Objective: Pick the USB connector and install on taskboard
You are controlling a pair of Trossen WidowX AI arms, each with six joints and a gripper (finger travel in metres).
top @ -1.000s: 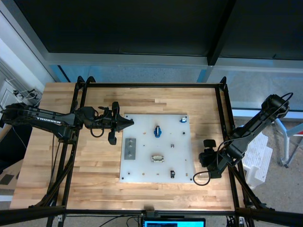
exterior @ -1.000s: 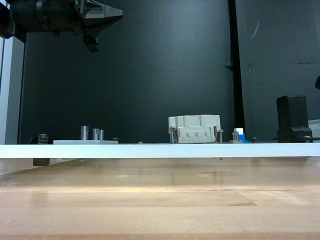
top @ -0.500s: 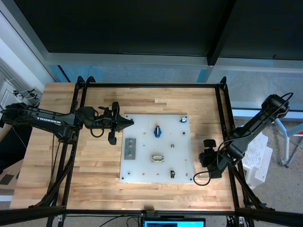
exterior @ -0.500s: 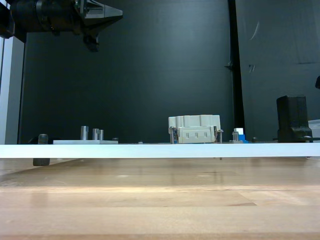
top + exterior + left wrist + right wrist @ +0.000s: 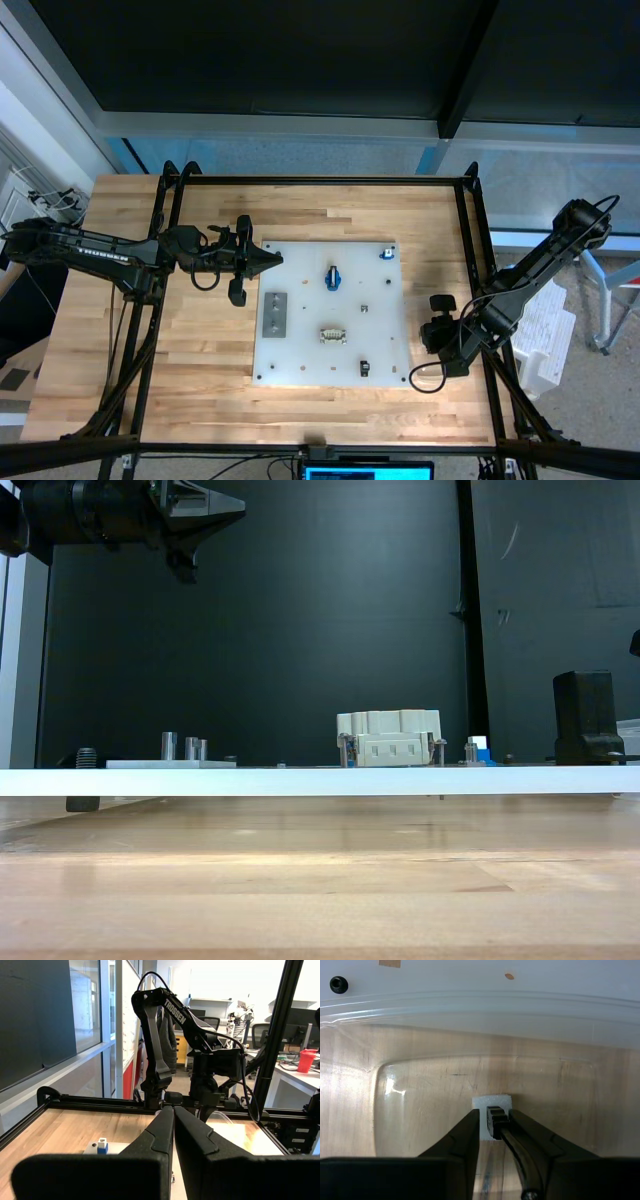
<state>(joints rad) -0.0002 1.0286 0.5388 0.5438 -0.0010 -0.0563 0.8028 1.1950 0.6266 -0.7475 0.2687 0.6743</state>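
Right hand is down inside the clear plastic tray, which sits on the wooden tabletop just off the right edge of the taskboard. The hand is narrow, its fingers pinched in on either side of the USB connector. That's the little whitish block at the fingertips, and it rests on the tray floor. There's a dark bit running back between the fingers on top of it, and I honestly can't make out what that is.

Left hand is closed up, fingers pressed together with nothing in them. It's pointing in over the left edge of the board, and from the low view it's hanging well above it.

On the board itself there's the blue part toward the far side and the grey block near the left edge. The silver-beige multi-pin connector is around the middle, and the small black socket is near the front edge.
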